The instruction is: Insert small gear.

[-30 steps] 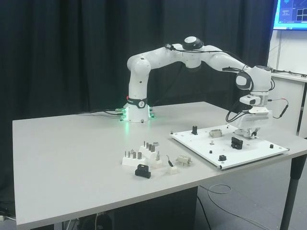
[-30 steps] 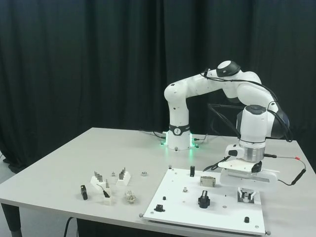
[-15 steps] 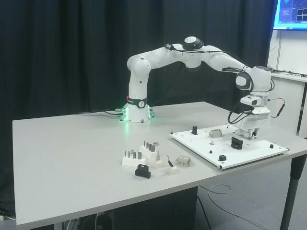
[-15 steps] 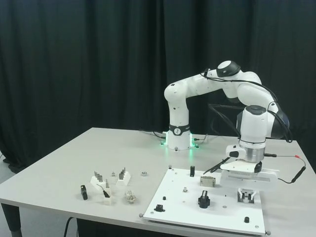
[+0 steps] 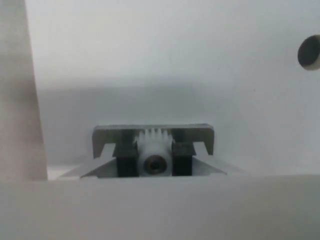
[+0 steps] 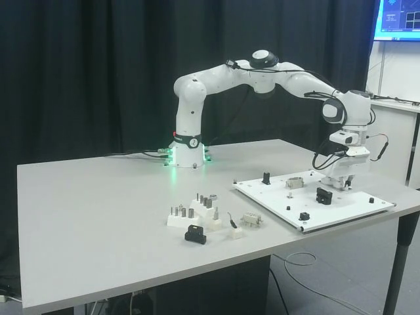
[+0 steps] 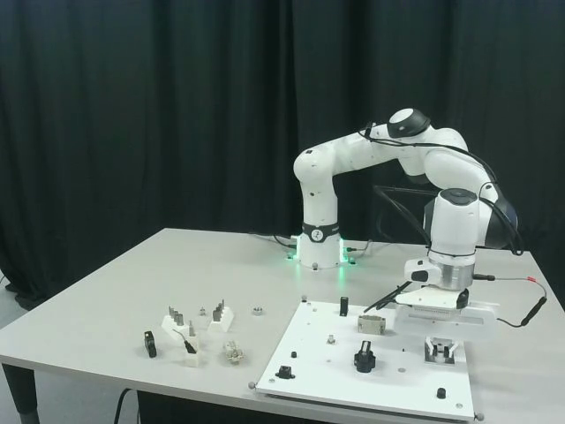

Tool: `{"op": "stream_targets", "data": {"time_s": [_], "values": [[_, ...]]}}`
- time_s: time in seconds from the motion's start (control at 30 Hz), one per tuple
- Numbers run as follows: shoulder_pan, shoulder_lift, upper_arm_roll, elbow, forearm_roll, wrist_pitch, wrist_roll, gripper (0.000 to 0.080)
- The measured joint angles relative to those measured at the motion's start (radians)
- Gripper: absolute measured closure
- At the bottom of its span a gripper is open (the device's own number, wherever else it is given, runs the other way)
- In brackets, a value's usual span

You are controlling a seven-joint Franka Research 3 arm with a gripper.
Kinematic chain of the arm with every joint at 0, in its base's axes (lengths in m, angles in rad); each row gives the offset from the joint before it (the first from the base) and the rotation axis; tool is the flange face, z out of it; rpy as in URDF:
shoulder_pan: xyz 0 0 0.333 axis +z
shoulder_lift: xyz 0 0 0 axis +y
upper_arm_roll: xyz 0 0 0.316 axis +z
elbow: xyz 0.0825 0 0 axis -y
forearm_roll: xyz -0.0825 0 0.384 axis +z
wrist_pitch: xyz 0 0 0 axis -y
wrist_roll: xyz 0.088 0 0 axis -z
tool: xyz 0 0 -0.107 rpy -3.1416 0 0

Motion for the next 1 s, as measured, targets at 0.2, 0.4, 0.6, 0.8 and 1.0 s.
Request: {"op": "stream_targets", "data": {"time_s": [0.2,0.4,0.6,0.8,1.0], "values": [[-0.001,0.0,-0.002,-0.008,-0.006,0.001,0.01,0.0664],[0.0,-0.003,-0.025,-0.006,-0.015,0.001,0.047,0.0134],[0.001,-0.021,-0.053,-0.004,-0.017,-0.027,0.069,0.0036],[-0.001,-0.037,-0.066,-0.004,-0.017,-0.054,0.076,0.0009],[-0.003,-0.04,-0.067,-0.005,-0.016,-0.069,0.082,0.0004]]}}
